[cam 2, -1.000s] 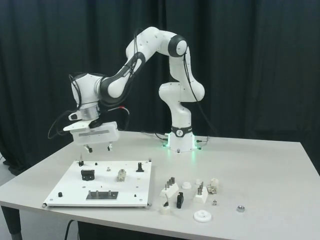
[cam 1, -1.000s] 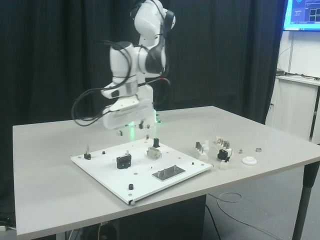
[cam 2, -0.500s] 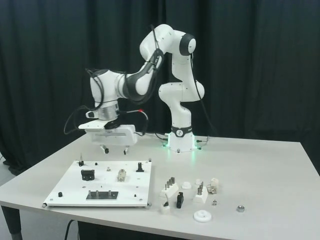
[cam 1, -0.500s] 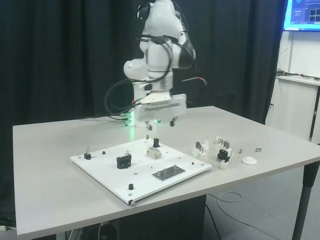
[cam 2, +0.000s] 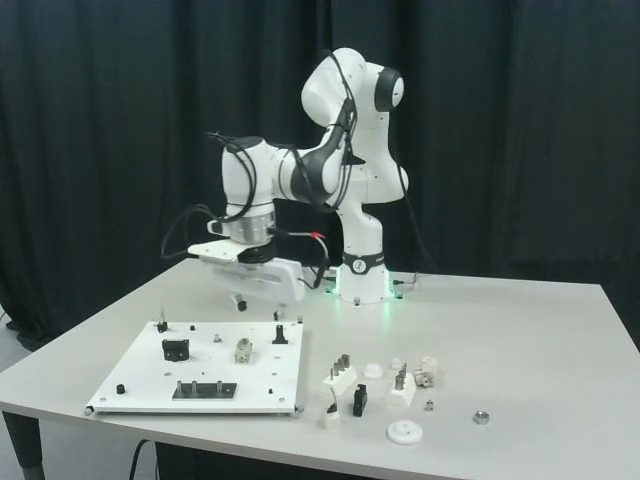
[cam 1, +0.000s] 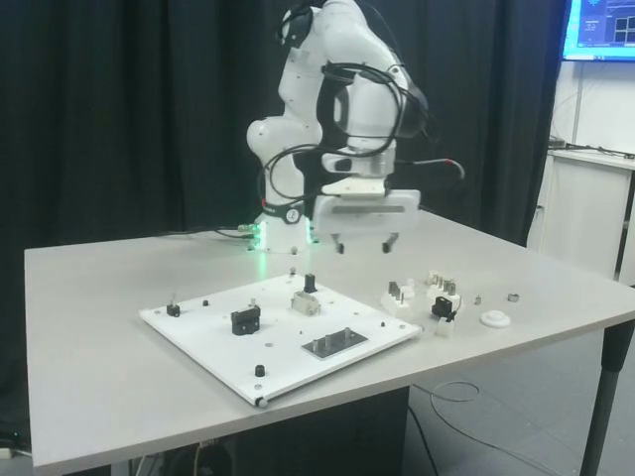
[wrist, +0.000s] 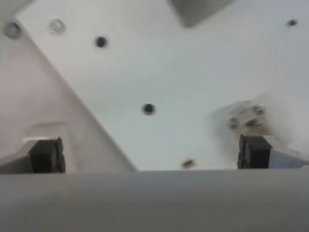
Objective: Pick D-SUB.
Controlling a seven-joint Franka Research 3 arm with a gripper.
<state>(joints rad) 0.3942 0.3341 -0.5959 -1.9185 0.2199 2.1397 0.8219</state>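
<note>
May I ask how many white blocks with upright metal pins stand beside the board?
2. One pinned block sits just off the white board; the second pinned block lies farther out from it. Others may be hidden.

Black curtains all round back. Grey worktop on dark legs. White cabinet off to side, lit screen above it. Cable looping on floor.
</note>
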